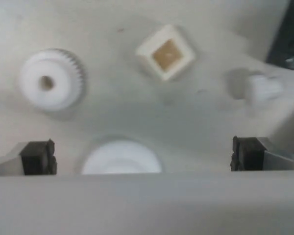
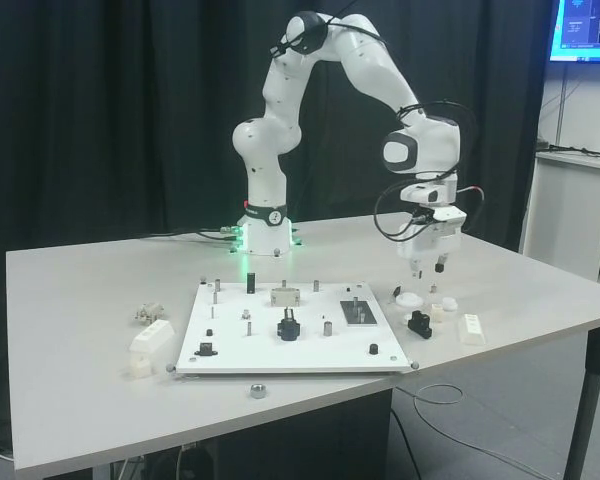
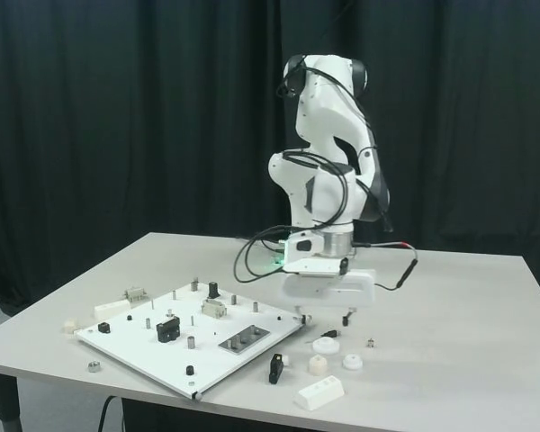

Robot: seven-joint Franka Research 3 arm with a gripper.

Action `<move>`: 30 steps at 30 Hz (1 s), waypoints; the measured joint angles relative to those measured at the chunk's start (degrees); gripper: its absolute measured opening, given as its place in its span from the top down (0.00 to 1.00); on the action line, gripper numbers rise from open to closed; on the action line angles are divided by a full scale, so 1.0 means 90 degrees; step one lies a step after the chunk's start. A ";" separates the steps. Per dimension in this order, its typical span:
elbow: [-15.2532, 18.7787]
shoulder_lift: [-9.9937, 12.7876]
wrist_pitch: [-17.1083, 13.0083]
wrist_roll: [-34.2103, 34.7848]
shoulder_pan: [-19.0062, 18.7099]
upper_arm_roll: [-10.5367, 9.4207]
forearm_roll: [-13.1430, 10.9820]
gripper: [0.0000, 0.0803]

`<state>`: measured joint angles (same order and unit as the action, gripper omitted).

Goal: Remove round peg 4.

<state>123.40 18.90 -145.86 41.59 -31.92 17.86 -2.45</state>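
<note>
My gripper [image 1: 142, 155] hangs with fingers apart and empty, above loose white parts beside the board [image 2: 292, 340] edge; the peg removal is not started.

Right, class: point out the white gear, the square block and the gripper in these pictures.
white gear [image 1: 51, 81]: wrist view, on its flat face beside the bore.
square block [image 1: 165, 52]: wrist view, on its recessed centre.
gripper [image 1: 142, 155]: wrist view, midway between its black fingertips.

The board [image 2: 280, 345] lies on the table [image 2: 70, 300]. At its 3 o'clock sit 2 gears [image 3: 325, 345] and a block [image 2: 471, 328]; at 9 o'clock, another block [image 2: 150, 345].
</note>
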 joint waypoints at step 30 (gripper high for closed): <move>-0.0210 -0.0182 0.0517 -0.2064 0.1795 0.0221 0.0084 0.00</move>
<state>121.52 17.26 -141.20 23.01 -15.76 19.85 -1.69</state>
